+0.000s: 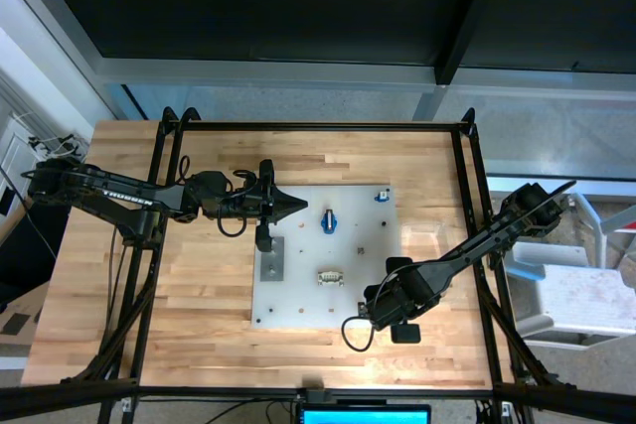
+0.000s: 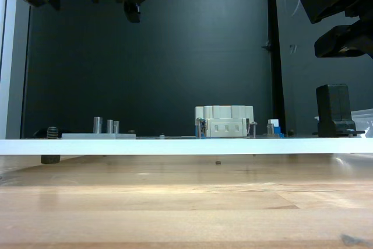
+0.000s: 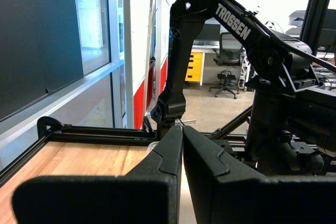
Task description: Pick the 16mm bar and place in it's hole on the taskboard
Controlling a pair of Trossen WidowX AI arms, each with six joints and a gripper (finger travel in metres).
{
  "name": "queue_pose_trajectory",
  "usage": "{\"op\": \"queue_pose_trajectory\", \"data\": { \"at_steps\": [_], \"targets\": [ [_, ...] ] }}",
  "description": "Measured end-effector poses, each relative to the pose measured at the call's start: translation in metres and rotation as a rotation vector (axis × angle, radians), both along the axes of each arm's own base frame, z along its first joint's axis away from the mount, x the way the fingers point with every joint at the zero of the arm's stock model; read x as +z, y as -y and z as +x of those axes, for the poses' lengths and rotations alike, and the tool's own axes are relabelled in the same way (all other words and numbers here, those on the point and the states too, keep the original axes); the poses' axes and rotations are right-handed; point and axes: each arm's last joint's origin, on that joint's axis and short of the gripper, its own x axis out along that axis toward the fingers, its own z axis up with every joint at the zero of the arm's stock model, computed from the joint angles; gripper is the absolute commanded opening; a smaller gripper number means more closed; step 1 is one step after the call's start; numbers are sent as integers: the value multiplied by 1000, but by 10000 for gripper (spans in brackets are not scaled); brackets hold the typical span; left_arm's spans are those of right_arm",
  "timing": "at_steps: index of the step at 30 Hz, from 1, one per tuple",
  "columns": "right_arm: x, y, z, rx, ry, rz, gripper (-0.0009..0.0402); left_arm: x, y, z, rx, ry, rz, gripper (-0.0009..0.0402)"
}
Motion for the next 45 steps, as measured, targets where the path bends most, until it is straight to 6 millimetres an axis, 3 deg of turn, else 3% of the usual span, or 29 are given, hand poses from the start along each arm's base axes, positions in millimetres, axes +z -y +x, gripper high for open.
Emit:
{"op": "queue_pose_trajectory", "data": {
  "at_steps": [32,45],
  "targets": [
    [0,-1,2,0,18,9,2,0,0,0,0,0,0,0],
    [1,-1,2,0,18,10,71,0,0,0,0,0,0,0]
  ]
}}
